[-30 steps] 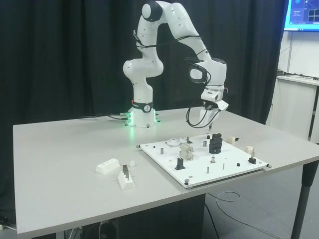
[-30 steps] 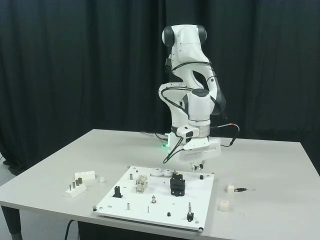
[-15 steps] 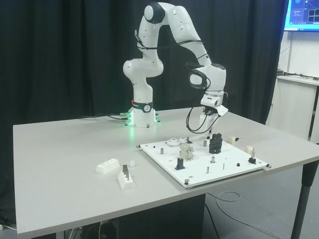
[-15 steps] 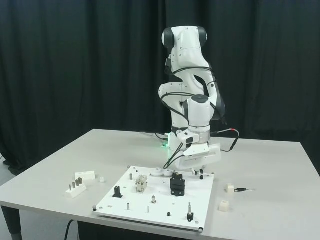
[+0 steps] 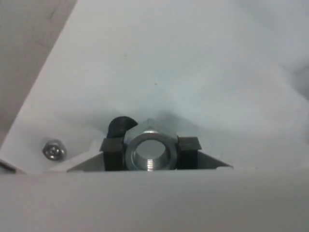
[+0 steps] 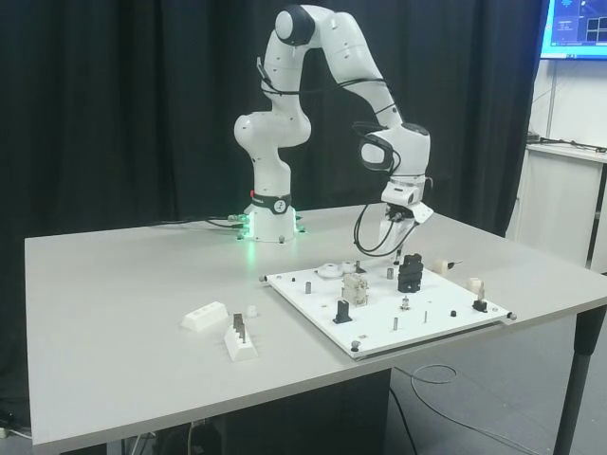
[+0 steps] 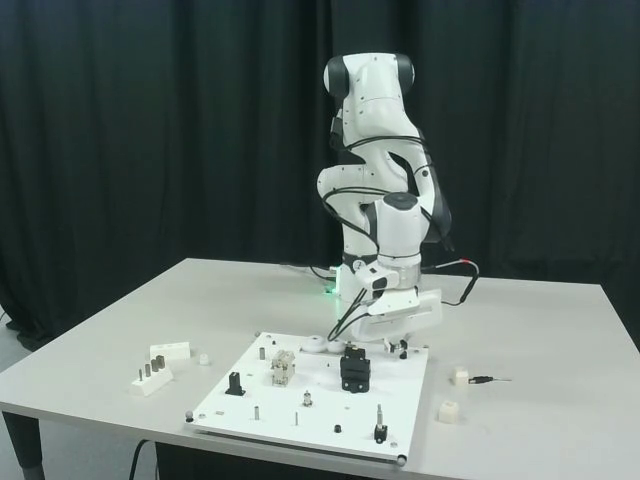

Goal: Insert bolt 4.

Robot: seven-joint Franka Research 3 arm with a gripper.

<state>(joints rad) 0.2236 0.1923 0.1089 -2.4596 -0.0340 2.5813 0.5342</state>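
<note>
Arm: the white arm (image 6: 327, 57) is seen bolted at the back of the grey surface (image 6: 114, 284), bent over and reaching down to the far edge of the white board (image 7: 300, 420).
End effector: the end effector (image 5: 149, 153) is seen low over the board's far corner; in the wrist view its two black fingertips (image 5: 112, 153) are closed against either side of a hollow metal piece, so it is narrowly spread and gripping.
Bolt 4: the metal piece (image 5: 148, 153), taken to be bolt 4, is held between the fingertips, its hollow end with inner threads turned toward the wrist camera. Whether it touches the board cannot be told.
Board: a white plate is laid at the near right part of the surface in the first room view; a black block (image 6: 410, 273), a small metal fixture (image 6: 355, 289) and several upright pins are carried on it.
Corner bolt: a small hexagonal head (image 5: 53, 150) is seen at about 9 o'clock of the held piece in the wrist view, near the board's corner.
Loose parts: two white holders (image 6: 220, 327) are seen on the surface at about 9 o'clock of the board, well apart from it; small white pieces (image 7: 449, 410) lie just beside the board's other side.
Base light: a green glow (image 6: 248, 223) is shown at the arm's foot.
</note>
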